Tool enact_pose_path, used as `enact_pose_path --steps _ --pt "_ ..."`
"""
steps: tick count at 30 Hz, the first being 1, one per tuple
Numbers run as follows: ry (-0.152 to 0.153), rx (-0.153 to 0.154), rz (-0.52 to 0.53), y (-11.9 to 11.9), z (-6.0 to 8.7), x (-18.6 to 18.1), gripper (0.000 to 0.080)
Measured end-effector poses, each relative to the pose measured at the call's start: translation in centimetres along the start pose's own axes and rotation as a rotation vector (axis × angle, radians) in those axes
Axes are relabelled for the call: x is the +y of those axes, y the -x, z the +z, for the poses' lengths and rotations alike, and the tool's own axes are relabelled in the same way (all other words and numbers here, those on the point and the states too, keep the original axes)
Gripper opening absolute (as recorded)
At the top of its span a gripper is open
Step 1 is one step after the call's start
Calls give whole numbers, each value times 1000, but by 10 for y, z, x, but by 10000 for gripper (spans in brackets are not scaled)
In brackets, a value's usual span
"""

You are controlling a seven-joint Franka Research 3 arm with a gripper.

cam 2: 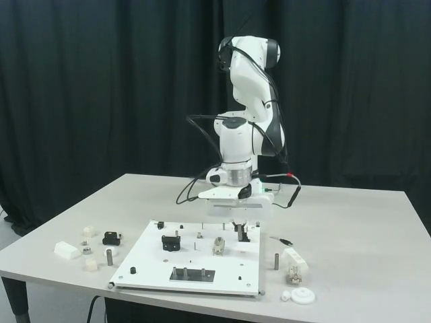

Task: Place square peg 3.

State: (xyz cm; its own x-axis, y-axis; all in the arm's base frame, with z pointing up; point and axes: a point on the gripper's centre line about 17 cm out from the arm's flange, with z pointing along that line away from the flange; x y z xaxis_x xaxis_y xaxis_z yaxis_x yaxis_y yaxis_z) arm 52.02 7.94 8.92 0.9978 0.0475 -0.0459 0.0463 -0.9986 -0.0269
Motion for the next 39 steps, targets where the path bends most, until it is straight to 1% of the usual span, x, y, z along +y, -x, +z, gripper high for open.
enact_pose_path --steps 9,19,29,39 --pt "17 2 16 -1 7 4 114" --pt "20 6 21 -3 9 3 114" --pt "19 18 16 -8 5 0 114" --pt "12 37 17 -15 -6 -5 114"
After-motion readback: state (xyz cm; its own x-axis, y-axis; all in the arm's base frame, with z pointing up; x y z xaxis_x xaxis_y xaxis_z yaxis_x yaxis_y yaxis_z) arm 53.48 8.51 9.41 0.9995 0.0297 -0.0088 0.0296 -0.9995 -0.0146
